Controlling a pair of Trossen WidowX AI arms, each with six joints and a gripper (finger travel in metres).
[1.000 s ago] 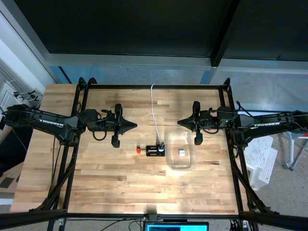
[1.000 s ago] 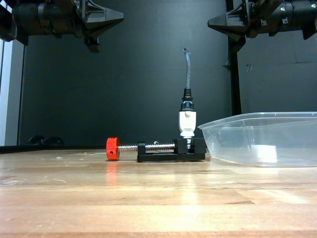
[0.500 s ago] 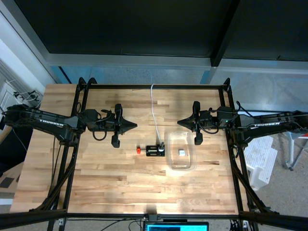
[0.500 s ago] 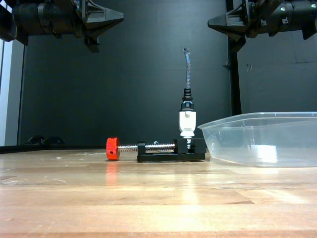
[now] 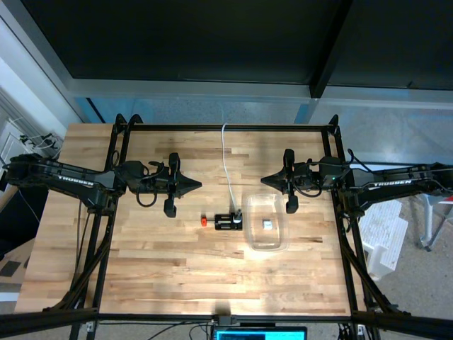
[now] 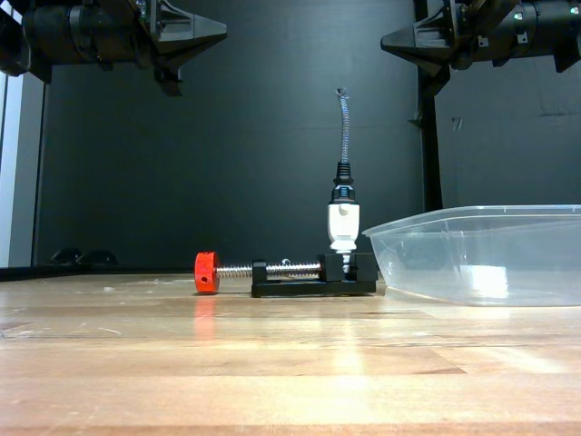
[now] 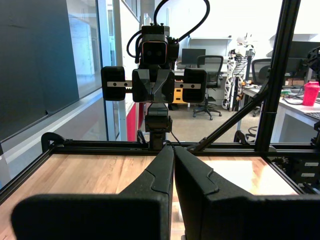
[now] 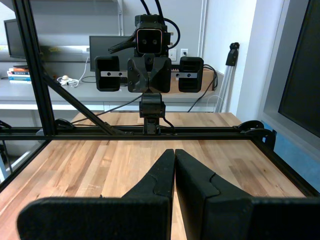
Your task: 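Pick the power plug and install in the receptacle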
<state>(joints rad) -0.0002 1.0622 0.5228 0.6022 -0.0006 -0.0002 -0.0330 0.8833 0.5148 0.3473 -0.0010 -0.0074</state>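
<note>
Left gripper [image 5: 199,185] hangs at 10 o'clock of receptacle [image 5: 238,214], fingers pressed together, empty. Right gripper [image 5: 263,180] at 1 o'clock, likewise. Tray [image 5: 267,248] at 3 o'clock.

High and low views sharing clamp [image 5: 228,222]; left gripper [image 5: 200,185], right gripper [image 5: 262,180] cameras face-to-face

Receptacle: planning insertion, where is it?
Low view, centre: receptacle stands upright in the clamp, left of the tray; left gripper and right gripper hover shut above, flanking.
</note>
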